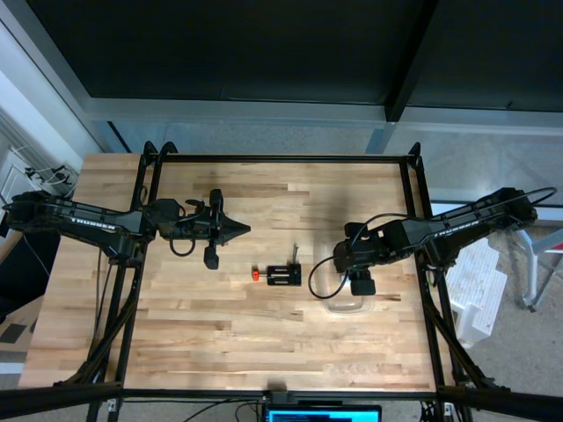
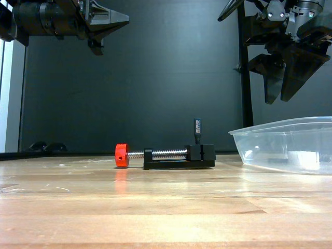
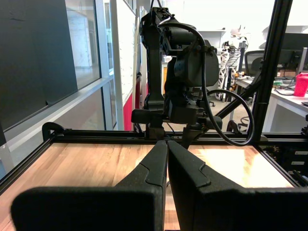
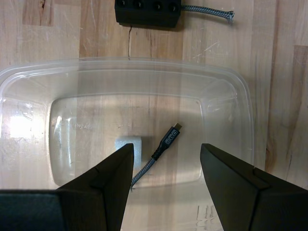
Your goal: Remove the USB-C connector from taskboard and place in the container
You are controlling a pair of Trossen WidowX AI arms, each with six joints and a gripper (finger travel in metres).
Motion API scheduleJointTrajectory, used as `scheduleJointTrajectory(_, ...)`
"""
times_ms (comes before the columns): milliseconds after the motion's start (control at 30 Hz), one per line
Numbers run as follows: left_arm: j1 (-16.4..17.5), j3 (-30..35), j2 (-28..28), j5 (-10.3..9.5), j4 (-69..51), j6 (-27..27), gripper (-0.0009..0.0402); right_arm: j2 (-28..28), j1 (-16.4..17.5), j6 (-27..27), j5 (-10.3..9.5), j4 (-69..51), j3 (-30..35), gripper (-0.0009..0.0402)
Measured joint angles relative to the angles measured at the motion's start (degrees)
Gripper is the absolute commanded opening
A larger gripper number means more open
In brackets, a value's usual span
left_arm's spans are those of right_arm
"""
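White lettering reading "TROSSEN" runs along the left arm (image 1: 88, 225), at the left of the high view. Pale marks on the USB-C connector (image 4: 169, 138) are too small to read.

table (image 1: 220, 352): light wood planks | black frame (image 1: 281, 159): rails along the table's edges | screen (image 1: 323, 413): lit blue, near edge | red bottle (image 3: 301, 84): on a background desk
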Motion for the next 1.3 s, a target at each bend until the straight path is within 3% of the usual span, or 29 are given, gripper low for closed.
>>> scheduleJointTrajectory(200, 0.0, 0.02, 0.0, 0.0, 0.0, 0.0, 0.0, -0.52, 0.04, 0.15, -0.04, 0.11, 0.02, 0.0162)
scheduleJointTrajectory(500, 0.0, 0.0, 0.0, 0.0, 0.0, 0.0, 0.0, -5.22, -1.68, -0.13, -0.74, 6.84, 0.04, -0.0002)
scheduleJointTrajectory(567, 0.0, 0.0, 0.0, 0.0, 0.0, 0.0, 0.0, -6.16, -3.04, -1.51, -2.54, 9.31, 0.04, 0.0006)
scheduleJointTrajectory(633, 0.0, 0.02, 0.0, 0.0, 0.02, 0.0, 0.0, -6.82, -4.55, -3.34, -6.1, 13.0, 0.04, 0.0012)
scheduleJointTrajectory(700, 0.0, 0.02, 0.0, 0.0, 0.0, 0.02, 0.0, -7.08, -5.9, -3.98, -7.43, 17.16, 0.07, 0.0009)
scheduleJointTrajectory(967, 0.0, 0.0, 0.0, 0.0, 0.0, 0.02, 0.0, -7.19, -12.02, -7.82, -7.58, 28.2, 0.07, -0.0001)
scheduleJointTrajectory(1300, 0.0, 0.02, 0.0, 0.0, 0.0, 0.02, 0.0, -8.39, -13.2, -11.93, -7.58, 42.38, -1.01, 0.0)
